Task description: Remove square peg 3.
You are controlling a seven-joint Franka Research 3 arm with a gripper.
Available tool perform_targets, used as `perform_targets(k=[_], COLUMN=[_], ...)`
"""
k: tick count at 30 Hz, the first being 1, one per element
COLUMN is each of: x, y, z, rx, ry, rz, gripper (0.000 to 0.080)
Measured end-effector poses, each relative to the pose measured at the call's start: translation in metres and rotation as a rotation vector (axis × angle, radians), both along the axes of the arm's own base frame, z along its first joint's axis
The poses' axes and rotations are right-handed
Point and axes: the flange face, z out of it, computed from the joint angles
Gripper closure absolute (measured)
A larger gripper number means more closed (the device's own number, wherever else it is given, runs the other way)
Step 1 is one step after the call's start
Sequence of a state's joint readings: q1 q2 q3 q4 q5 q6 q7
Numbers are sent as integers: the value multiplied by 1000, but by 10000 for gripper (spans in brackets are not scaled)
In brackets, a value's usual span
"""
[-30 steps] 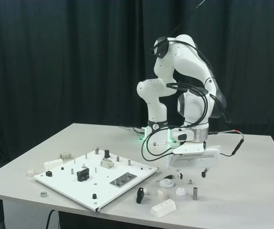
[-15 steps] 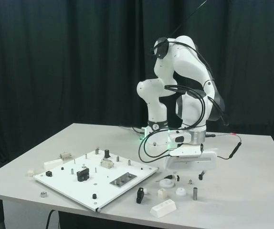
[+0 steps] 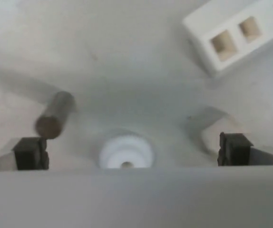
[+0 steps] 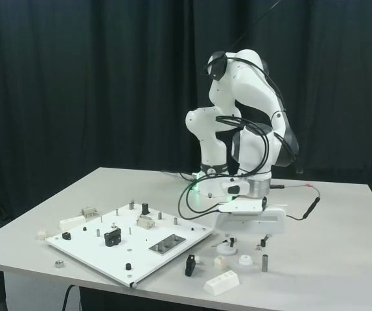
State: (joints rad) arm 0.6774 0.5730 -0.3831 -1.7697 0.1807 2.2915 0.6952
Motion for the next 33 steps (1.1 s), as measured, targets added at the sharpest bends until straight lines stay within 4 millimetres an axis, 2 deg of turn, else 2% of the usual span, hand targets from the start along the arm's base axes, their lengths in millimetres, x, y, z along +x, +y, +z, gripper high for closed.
perform_targets(k=[5,16,24,33], x=[5,13,17,19], y=[-20,-80,-135,-207], z=[6,33,49,59], rx=[-30,-106,-137,-126], ry=[5,42,62,78], rz=[-20,-63,-70,-50], gripper=[3,3,3,3])
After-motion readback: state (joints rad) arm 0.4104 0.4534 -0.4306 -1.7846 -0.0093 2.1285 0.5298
